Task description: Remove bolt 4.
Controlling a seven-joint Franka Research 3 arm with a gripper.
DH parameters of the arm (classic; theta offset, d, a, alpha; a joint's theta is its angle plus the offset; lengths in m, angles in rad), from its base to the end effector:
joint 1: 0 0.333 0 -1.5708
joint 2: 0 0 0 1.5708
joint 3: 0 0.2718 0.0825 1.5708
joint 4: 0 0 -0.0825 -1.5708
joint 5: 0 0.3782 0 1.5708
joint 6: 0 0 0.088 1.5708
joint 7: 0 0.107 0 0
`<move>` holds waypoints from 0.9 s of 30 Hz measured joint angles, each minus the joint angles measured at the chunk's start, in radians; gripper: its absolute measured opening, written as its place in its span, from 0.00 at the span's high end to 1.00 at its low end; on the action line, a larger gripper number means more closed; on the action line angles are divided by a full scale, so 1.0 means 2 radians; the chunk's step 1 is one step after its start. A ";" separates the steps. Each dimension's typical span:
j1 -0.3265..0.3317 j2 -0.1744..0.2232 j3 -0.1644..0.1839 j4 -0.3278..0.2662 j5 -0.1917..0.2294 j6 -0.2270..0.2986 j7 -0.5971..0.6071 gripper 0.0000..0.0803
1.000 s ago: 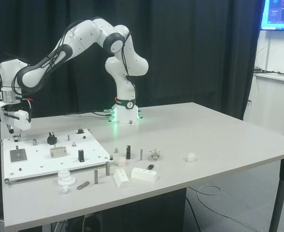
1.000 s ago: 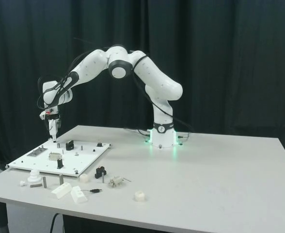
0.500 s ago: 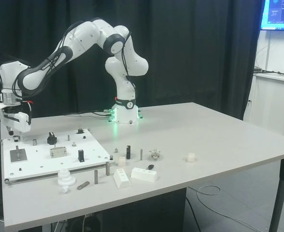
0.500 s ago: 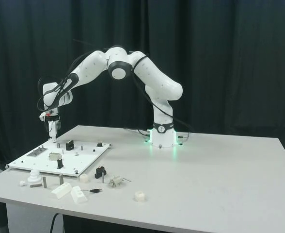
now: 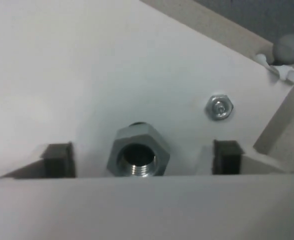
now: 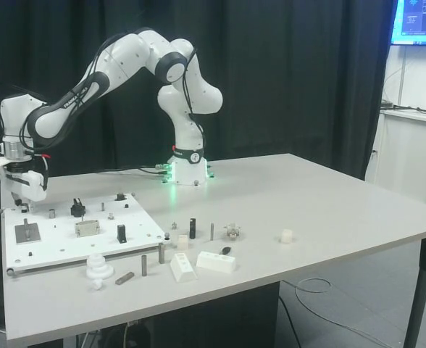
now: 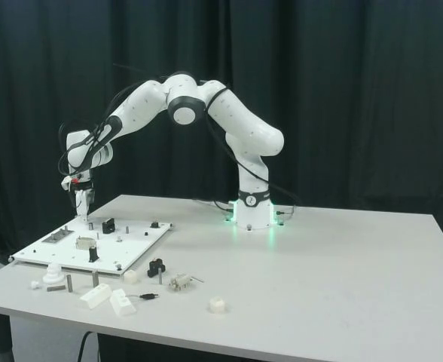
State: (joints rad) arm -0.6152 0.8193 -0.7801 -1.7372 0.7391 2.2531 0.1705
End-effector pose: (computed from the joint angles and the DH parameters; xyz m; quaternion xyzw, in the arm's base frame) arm 0.1571 -0.6113 0.1813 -0.5844 0.8114 -0.0079 0.0033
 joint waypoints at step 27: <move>0.001 0.000 0.000 0.000 0.005 0.002 0.008 0.70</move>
State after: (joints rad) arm -0.6142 0.8192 -0.7794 -1.7373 0.7495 2.2573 0.1874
